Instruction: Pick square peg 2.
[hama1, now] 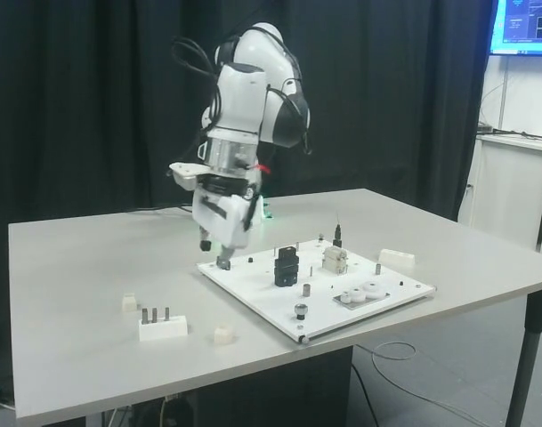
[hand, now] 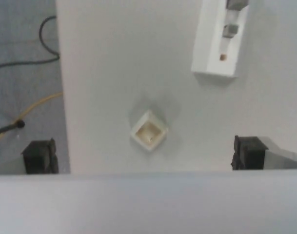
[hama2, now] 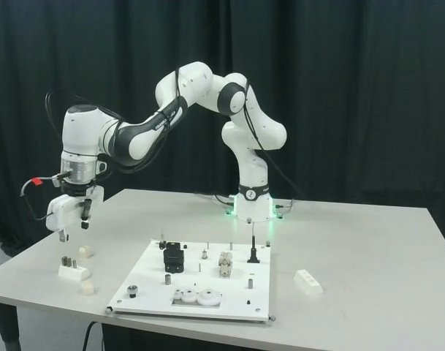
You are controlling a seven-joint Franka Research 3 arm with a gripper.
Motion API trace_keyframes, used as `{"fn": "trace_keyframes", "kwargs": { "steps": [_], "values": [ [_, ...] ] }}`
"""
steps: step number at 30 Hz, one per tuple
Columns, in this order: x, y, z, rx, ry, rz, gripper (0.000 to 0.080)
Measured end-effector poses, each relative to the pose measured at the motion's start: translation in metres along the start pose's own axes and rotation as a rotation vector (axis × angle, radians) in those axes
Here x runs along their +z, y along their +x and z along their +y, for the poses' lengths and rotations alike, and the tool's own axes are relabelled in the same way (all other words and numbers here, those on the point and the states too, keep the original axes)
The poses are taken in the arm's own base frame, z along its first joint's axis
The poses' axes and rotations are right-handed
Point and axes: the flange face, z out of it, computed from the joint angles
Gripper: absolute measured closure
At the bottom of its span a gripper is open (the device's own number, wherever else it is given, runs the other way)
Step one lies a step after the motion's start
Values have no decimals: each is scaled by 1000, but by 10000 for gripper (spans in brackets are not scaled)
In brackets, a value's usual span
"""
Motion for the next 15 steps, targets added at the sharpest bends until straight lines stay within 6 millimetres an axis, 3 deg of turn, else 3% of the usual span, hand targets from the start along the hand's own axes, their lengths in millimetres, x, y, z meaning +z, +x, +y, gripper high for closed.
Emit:
{"fn": "trace_keyframes", "kwargs": {
  "steps": [15],
  "values": [
    [24,37,-11,146,-6,54,3]
  ]
}}
